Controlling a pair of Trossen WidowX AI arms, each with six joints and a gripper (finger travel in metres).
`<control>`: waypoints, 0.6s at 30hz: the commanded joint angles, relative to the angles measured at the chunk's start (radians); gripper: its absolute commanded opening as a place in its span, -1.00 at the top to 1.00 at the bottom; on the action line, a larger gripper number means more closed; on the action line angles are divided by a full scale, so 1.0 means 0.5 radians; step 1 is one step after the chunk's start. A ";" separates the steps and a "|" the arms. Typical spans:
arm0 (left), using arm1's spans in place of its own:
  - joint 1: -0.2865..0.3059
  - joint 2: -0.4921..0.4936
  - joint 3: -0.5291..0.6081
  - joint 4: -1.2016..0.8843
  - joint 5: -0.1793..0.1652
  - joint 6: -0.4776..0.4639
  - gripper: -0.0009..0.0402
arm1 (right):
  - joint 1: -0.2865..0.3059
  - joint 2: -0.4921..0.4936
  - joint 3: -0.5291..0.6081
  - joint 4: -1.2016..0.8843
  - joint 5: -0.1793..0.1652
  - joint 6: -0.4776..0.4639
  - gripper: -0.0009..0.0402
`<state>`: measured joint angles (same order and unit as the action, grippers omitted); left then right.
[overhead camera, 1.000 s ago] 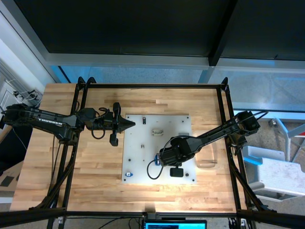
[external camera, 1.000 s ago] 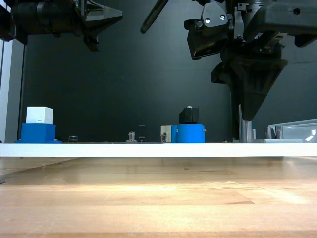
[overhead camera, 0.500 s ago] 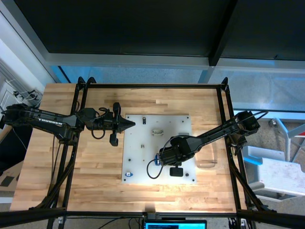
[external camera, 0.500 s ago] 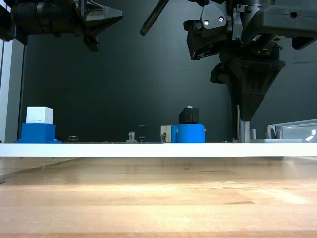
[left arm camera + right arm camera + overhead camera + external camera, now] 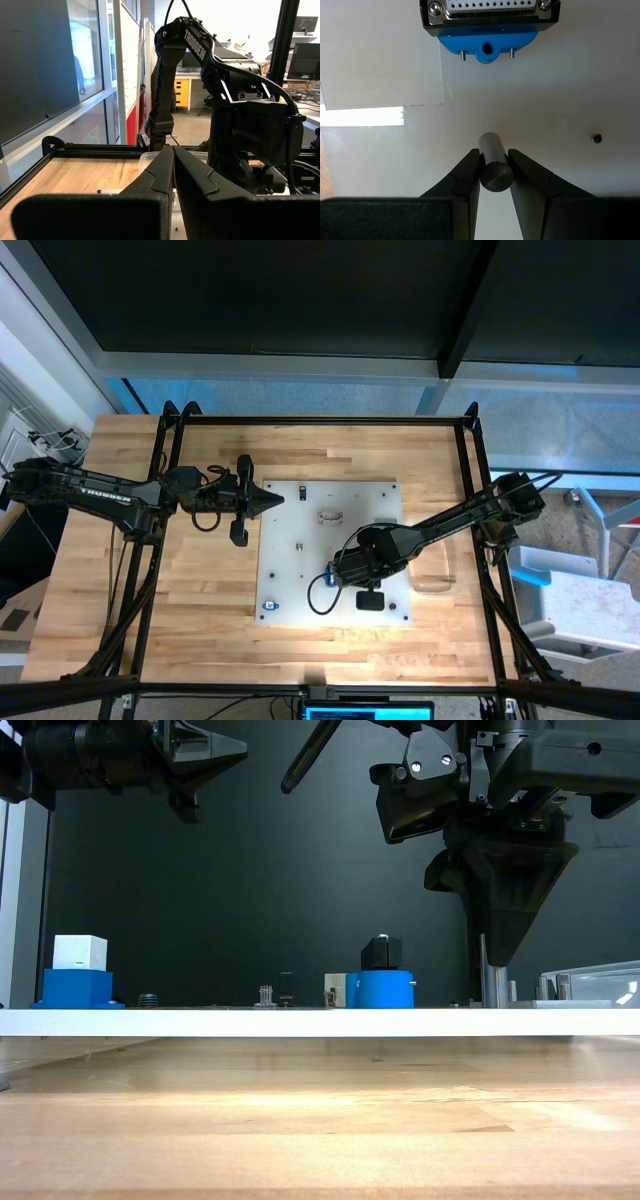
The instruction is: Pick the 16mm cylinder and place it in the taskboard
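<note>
My right gripper [image 5: 494,156]: clamped on the 16mm cylinder [image 5: 495,172]; above the taskboard [image 5: 560,90]
16mm cylinder: upright; lower end close to the taskboard's surface; near the blue connector [image 5: 487,47] mounted there
My left gripper [image 5: 173,155]: fingers pressed together; raised beside the taskboard's left edge

A butcher-block wooden table [image 5: 110,580] stands inside a black metal frame [image 5: 320,421], with a dark panel [image 5: 250,290] behind it. Beyond, tall glass panes [image 5: 85,55] line a daylit room holding a yellow cabinet [image 5: 182,93] and a dark monitor [image 5: 306,60].
</note>
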<state>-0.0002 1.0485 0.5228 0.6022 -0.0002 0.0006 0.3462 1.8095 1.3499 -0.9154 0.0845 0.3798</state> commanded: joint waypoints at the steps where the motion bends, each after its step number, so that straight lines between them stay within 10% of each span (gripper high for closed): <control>1: 0.001 0.001 0.000 0.001 0.001 0.000 0.96 | 0.001 -0.001 0.002 0.003 0.002 -0.002 0.82; 18: 0.000 0.001 0.000 0.001 0.001 0.001 0.96 | -0.002 0.065 -0.003 0.054 -0.001 -0.014 0.82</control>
<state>-0.0002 1.0489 0.5228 0.6025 0.0002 0.0006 0.3450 1.8416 1.3483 -0.8913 0.0788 0.3721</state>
